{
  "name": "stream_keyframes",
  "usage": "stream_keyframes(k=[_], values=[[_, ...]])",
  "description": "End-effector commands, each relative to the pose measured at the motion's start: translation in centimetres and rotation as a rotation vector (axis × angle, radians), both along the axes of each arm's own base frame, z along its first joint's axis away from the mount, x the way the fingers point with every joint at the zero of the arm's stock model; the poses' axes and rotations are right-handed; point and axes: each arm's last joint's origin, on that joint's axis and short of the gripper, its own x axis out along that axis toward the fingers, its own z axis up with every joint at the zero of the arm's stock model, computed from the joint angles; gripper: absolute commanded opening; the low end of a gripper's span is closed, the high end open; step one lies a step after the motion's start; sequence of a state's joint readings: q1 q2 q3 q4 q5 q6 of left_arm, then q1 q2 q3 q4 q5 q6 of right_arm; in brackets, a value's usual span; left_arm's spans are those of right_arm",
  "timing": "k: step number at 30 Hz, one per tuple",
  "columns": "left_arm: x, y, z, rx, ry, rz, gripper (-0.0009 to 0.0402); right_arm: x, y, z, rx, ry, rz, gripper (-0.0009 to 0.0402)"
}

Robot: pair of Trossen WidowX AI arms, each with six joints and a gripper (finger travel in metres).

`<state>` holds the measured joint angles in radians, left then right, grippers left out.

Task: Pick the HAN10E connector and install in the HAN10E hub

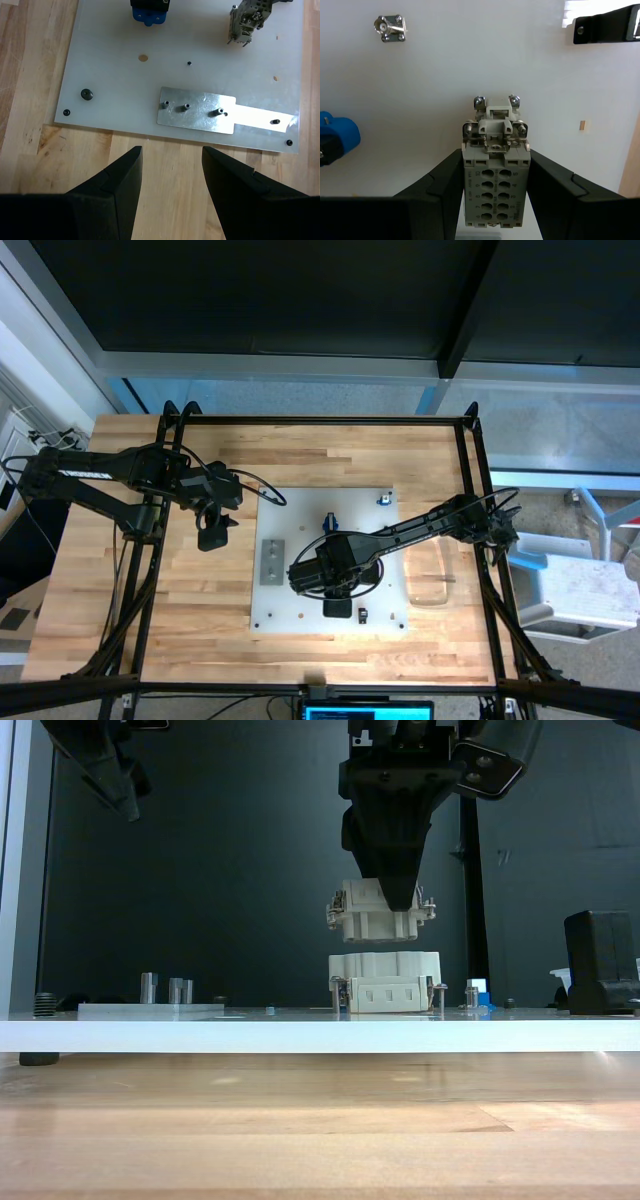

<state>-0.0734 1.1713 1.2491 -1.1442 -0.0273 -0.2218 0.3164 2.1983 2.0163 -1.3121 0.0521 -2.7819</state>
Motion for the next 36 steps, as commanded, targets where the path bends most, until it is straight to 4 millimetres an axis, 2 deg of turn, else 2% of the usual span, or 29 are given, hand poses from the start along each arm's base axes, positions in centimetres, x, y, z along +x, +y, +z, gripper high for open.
stream_keyframes(k=[1, 36], values=[[0.0, 0.0, 0.0, 0.000, 0.000, 0.000, 0.0160, 0.0, 0.1, -0.2, 0.002, -0.002, 0.000, 0.0000], [0.0, 0.0, 0.0, 0.000, -0.001, 0.000, 0.0161, -0.5, 0.3, -1.2, 0.019, -0.016, 0.023, 0.0000]])
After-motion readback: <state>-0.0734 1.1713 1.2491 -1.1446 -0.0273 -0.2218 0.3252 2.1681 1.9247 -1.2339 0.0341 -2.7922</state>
